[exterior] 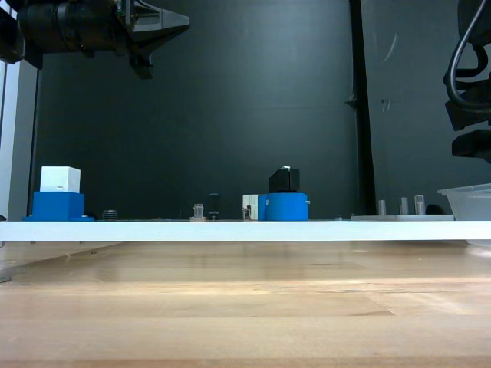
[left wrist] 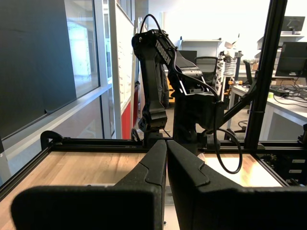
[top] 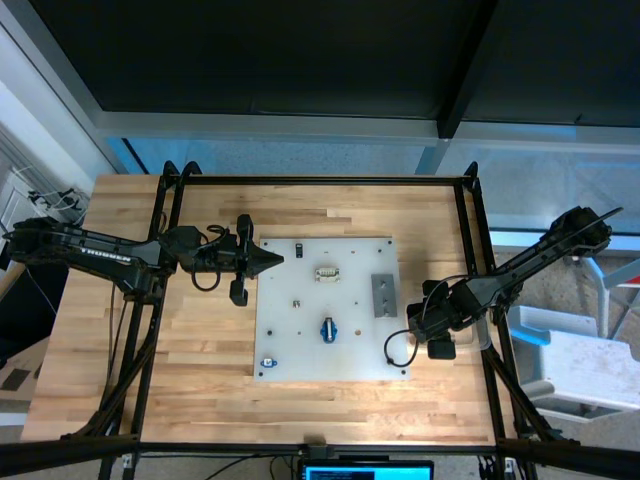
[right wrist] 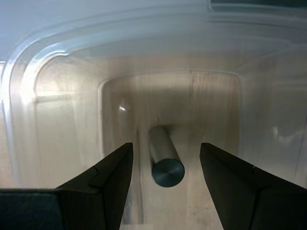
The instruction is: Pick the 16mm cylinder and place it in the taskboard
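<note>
Down in tray: cylinder, right jaws; left aloft

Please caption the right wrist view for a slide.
Open right gripper over the 16mm cylinder in the clear tray; left gripper, shut, above the left edge of the taskboard.

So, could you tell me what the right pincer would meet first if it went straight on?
The right pincer would likely meet the 16mm cylinder between its open fingers, then the floor of the clear tray; depth is unclear. The left pincer, shut, hovers over the left edge of the taskboard.
</note>
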